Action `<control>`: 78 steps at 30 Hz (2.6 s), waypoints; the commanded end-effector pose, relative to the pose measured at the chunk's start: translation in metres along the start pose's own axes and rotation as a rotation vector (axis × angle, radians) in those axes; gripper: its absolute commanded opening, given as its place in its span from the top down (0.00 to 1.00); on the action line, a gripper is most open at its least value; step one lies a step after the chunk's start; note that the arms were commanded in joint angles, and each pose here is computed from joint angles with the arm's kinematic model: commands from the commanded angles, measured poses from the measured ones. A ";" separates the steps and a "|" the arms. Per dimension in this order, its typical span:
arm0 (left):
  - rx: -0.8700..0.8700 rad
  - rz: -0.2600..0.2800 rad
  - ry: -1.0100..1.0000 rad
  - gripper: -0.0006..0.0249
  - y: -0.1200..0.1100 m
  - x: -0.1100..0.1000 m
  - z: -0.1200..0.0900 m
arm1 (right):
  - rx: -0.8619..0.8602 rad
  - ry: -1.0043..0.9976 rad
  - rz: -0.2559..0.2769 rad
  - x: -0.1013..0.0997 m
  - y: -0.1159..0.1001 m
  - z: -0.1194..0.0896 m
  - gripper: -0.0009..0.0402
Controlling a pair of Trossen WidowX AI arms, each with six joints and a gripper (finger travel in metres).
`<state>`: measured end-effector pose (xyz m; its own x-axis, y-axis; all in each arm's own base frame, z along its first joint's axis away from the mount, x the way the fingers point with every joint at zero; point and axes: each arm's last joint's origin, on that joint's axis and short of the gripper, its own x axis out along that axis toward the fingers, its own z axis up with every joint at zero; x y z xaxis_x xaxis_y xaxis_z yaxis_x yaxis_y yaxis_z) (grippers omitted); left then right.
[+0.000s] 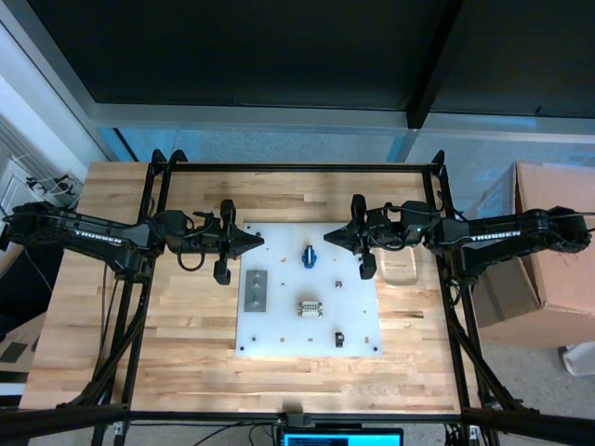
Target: Remove the HAN10E connector from the taskboard and place in the container
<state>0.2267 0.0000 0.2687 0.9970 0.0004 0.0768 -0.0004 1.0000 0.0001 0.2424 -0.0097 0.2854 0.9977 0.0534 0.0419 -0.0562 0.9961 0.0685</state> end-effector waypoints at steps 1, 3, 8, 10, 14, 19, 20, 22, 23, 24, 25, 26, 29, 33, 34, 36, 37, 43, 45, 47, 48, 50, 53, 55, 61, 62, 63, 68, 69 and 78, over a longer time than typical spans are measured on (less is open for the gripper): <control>0.000 0.000 0.001 0.98 0.000 0.000 0.000 | 0.001 0.006 0.000 0.000 0.000 -0.001 0.98; 0.000 0.000 0.000 0.97 0.000 0.000 0.000 | 0.001 0.007 0.000 0.000 0.000 -0.001 0.98; 0.000 0.000 0.001 0.98 0.000 0.000 0.000 | 0.000 0.003 0.001 0.000 0.000 0.000 0.98; 0.000 0.000 0.000 0.98 0.000 0.000 0.000 | 0.000 0.000 0.000 0.000 0.000 0.000 0.98; 0.000 0.000 0.000 0.98 0.000 0.000 0.000 | 0.012 0.015 0.005 0.001 0.000 0.001 0.98; 0.000 0.000 0.000 0.98 0.000 0.000 0.000 | 0.045 0.182 0.003 0.005 0.003 0.010 0.98; 0.000 0.000 0.001 0.98 0.000 0.000 0.000 | 0.048 0.218 0.010 0.005 0.006 0.013 0.98; 0.000 0.000 0.001 0.98 0.000 0.000 0.000 | 0.051 0.280 0.025 0.007 0.012 0.018 0.98; 0.000 0.000 0.000 0.98 0.000 0.000 0.000 | 0.052 0.314 0.024 0.007 0.015 0.021 0.98; 0.000 0.000 0.001 0.98 0.000 0.000 0.000 | 0.051 0.353 0.024 0.009 0.019 0.022 0.98; 0.000 0.000 0.001 0.98 0.000 0.000 0.000 | 0.050 0.394 0.020 0.011 0.022 0.023 0.98; 0.000 0.000 0.000 0.98 0.000 0.000 0.000 | 0.051 0.438 0.021 0.013 0.026 0.024 0.98; 0.000 0.000 0.001 0.98 0.000 0.000 0.000 | 0.053 0.557 0.012 0.021 0.037 0.025 0.98; 0.000 0.000 0.000 0.98 0.000 0.000 0.000 | 0.031 0.711 -0.016 0.034 0.051 0.026 0.98; 0.000 0.000 0.000 0.98 0.000 0.000 0.000 | 0.034 0.754 -0.017 0.038 0.054 0.026 0.98; 0.000 0.000 0.000 0.98 0.000 0.000 0.000 | 0.050 0.840 -0.024 0.045 0.058 0.024 0.98; 0.000 0.000 0.000 0.98 0.000 0.000 0.000 | 0.058 0.880 -0.031 0.049 0.060 0.024 0.98; 0.000 0.000 0.000 0.98 0.000 0.000 0.000 | 0.063 1.066 -0.058 0.070 0.071 0.020 0.98; 0.000 0.000 0.000 0.98 0.000 0.000 0.000 | 0.060 1.115 -0.062 0.079 0.075 0.018 0.98; 0.000 0.000 0.001 0.98 0.000 0.000 0.000 | 0.051 1.150 -0.060 0.087 0.080 0.019 0.96; 0.000 0.000 0.000 0.98 0.000 0.000 0.000 | 0.047 1.165 -0.059 0.091 0.083 0.018 0.95; 0.000 0.000 0.001 0.98 0.000 0.000 0.000 | 0.037 1.188 -0.065 0.100 0.087 0.018 0.90; 0.000 0.000 0.000 0.98 0.000 0.000 0.000 | 0.030 1.206 -0.120 0.112 0.091 0.015 0.81; 0.000 0.000 0.001 0.97 0.000 0.000 0.000 | 0.033 1.227 -0.127 0.120 0.093 0.011 0.74; 0.000 0.000 0.000 0.98 0.000 0.000 0.000 | 0.029 1.273 -0.137 0.138 0.098 0.002 0.50; 0.000 0.000 0.000 0.98 0.000 0.000 0.000 | 0.028 1.277 -0.137 0.140 0.099 0.001 0.46; 0.000 0.000 0.000 0.98 0.000 0.000 0.000 | 0.025 1.283 -0.136 0.142 0.100 -0.002 0.43; 0.000 0.000 0.000 0.97 0.000 0.000 0.000 | 0.008 1.319 -0.133 0.149 0.105 -0.017 0.28; 0.000 0.000 0.000 0.98 0.000 0.000 0.000 | 0.006 1.326 -0.134 0.150 0.105 -0.019 0.25; 0.000 0.000 0.000 0.98 0.000 0.000 0.000 | -0.030 1.362 -0.117 0.162 0.109 -0.046 0.15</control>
<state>0.2268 0.0000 0.2686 0.9971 0.0000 0.0764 0.0000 1.0000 0.0002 0.3978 0.1101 0.2569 0.2440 -0.0210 -0.9695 0.0150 0.9997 -0.0179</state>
